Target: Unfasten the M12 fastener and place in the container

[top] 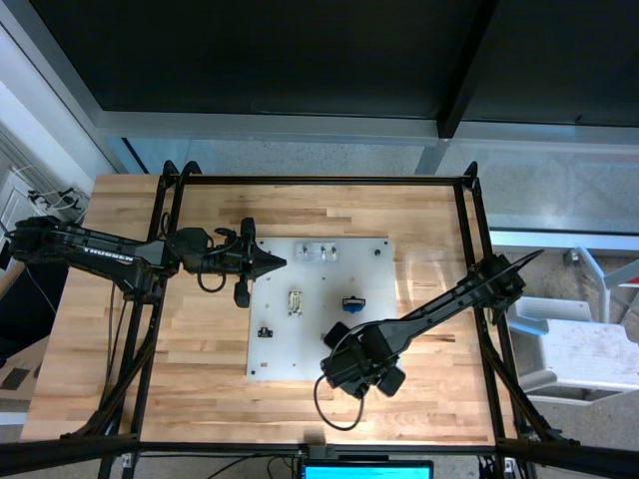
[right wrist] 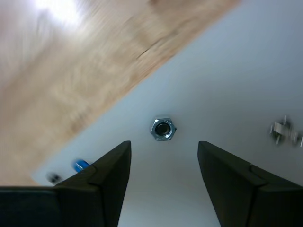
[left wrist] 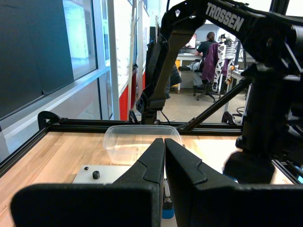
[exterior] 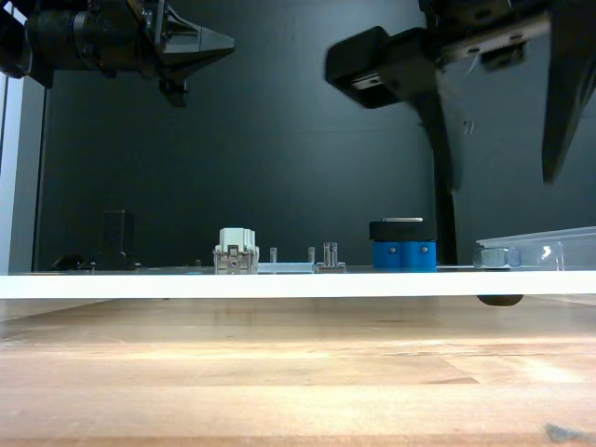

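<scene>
One small silver hex nut (right wrist: 153,128) on its stud (right wrist: 163,128), bare white board (right wrist: 227,71) around; right gripper (right wrist: 163,147) above it, jaws wide, empty; left gripper (left wrist: 164,140) over board's far-left edge, closed, empty; one clear plastic tub (left wrist: 142,142) off board's right edge

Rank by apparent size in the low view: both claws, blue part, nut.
Right claw, open above the nut: largest, but nearest.
Left claw, shut above the board's left, and blue part: about alike.
Nut: smallest.

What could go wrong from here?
The right gripper, open above the small silver hex nut, may close off-centre and slip off it. The clear plastic tub stands beside the white board, so a weak grip could drop the nut underway. The left gripper, shut, hangs over the board's left edge.
</scene>
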{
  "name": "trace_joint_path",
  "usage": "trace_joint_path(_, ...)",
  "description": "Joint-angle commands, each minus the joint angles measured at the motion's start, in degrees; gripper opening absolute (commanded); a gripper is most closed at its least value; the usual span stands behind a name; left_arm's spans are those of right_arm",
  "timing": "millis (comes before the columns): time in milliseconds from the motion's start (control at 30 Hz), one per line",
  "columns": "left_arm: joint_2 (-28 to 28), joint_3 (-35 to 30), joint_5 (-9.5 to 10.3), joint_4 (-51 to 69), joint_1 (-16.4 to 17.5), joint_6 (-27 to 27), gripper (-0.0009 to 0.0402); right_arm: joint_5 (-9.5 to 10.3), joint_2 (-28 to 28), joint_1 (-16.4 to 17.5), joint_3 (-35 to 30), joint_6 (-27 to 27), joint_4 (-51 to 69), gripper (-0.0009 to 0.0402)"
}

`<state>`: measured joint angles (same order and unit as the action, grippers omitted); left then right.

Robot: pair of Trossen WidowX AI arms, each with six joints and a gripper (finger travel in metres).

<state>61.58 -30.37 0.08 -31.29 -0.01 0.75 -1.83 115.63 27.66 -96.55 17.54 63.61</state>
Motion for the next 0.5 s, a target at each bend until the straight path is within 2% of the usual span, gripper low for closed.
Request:
trace_joint_path(33, 0.02, 0.0, -0.02, -0.02, 0.02, 0.0, 0.0, 1.2, -0.59, 0.15, -0.02, -14.84, -0.11, 0.0138)
trace_joint_path(67, 0.02, 0.0, -0.04, -0.02, 0.0, 0.0, 0.0, 1.99, -0.59, 0.28, -0.02, -17.94, -0.13, 0.0118)
trace_joint_path(233, 0.02, 0.0, -0.02, -0.02, 0.0, 0.0, 0.0, 1.92, -0.59, 1.31, 0.85, -31.26, -1.66, -0.0008)
trace_joint_path(300, 0.02, 0.0, -0.02, -0.02, 0.0, 0.0, 0.0, 1.9, -0.59, 1.53, 1.25, -35.89, -2.34, 0.001)
trace_joint_path(433, 0.02, 0.0, -0.02, -0.02, 0.0, 0.0, 0.0, 2.12, -0.59, 1.62, 2.45, -45.57, -4.48, -0.0003)
trace_joint_path(500, 0.02, 0.0, -0.02, -0.02, 0.0, 0.0, 0.0, 3.48, -0.59, 1.68, 3.43, -48.35, -5.68, 0.0001)
